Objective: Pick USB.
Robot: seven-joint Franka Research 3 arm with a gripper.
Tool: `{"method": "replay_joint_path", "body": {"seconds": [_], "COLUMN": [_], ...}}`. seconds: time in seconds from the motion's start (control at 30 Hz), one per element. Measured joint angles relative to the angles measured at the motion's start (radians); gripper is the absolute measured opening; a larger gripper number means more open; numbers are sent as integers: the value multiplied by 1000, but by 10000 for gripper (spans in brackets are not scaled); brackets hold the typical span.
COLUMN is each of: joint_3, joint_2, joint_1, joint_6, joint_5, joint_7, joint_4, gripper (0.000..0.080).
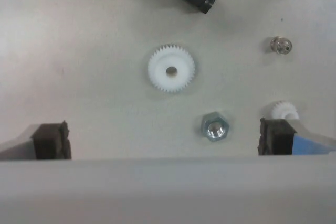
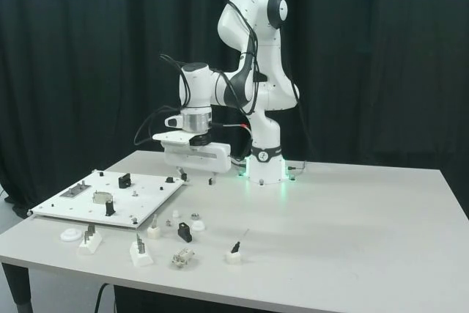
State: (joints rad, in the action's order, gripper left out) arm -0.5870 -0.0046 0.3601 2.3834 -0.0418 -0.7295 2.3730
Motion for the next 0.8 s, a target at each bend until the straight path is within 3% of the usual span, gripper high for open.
{"method": "replay_joint_path", "body": {"seconds": [0.8], "joint_3": [3], "joint_2": [15], "joint_1": [2], "joint_6": [51], "joint_5": [8], "joint_7": [3], "joint_4": [-2], "gripper": [800]}}
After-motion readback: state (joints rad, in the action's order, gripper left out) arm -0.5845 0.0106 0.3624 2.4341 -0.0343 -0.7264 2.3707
